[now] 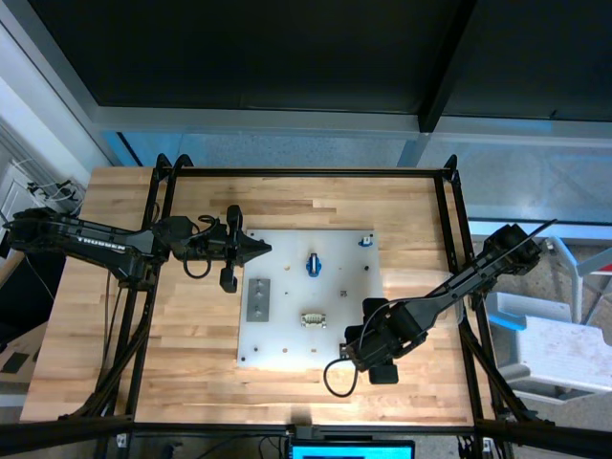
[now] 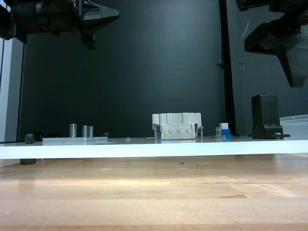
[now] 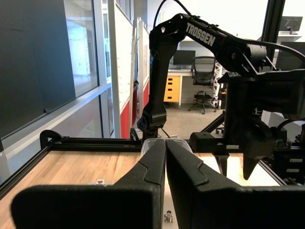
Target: Pick the 16mm bar from the taskboard and place it in the container
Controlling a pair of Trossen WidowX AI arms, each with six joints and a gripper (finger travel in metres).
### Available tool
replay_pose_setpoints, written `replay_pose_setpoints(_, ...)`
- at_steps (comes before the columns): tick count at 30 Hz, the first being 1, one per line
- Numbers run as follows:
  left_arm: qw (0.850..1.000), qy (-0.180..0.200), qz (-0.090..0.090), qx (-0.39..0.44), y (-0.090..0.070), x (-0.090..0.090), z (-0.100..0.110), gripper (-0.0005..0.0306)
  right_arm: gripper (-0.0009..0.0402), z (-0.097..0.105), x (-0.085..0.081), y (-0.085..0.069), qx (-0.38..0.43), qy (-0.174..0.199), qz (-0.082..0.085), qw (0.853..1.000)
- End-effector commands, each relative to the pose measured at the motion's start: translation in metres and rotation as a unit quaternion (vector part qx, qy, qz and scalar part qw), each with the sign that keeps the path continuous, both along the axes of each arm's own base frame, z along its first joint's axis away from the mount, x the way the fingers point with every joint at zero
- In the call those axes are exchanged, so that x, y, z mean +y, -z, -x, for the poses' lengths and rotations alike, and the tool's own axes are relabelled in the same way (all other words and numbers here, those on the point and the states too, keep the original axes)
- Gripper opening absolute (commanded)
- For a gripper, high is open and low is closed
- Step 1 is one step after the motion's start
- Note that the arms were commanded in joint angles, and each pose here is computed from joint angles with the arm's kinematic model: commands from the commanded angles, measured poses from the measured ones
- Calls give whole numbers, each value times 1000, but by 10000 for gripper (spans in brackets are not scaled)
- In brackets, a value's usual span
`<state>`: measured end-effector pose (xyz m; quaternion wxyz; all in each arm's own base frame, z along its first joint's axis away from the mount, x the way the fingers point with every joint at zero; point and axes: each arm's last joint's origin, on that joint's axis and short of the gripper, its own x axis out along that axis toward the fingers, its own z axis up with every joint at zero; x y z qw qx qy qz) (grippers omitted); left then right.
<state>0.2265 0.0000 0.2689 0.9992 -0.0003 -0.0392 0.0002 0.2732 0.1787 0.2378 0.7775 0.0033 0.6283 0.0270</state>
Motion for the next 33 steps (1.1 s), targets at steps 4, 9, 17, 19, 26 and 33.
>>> replay_pose_setpoints(4,1000,0,0,0,0,0,0,0,213,3,2,5,1,-5,1,1000)
replay_pose_setpoints(9,1000,0,0,0,0,0,0,0,213,6,3,14,7,-10,-1,1000)
replay_pose_setpoints(17,1000,0,0,0,0,0,0,0,213,9,3,22,12,-8,-4,1000)
replay_pose_setpoints(19,1000,0,0,0,0,0,0,0,213,10,3,24,14,-5,-3,1000)
replay_pose_setpoints(26,1000,0,0,0,0,0,0,0,212,12,2,35,11,-2,-6,1000)
replay_pose_setpoints(33,1000,0,0,0,0,0,0,0,212,14,1,40,15,-2,-3,1000)
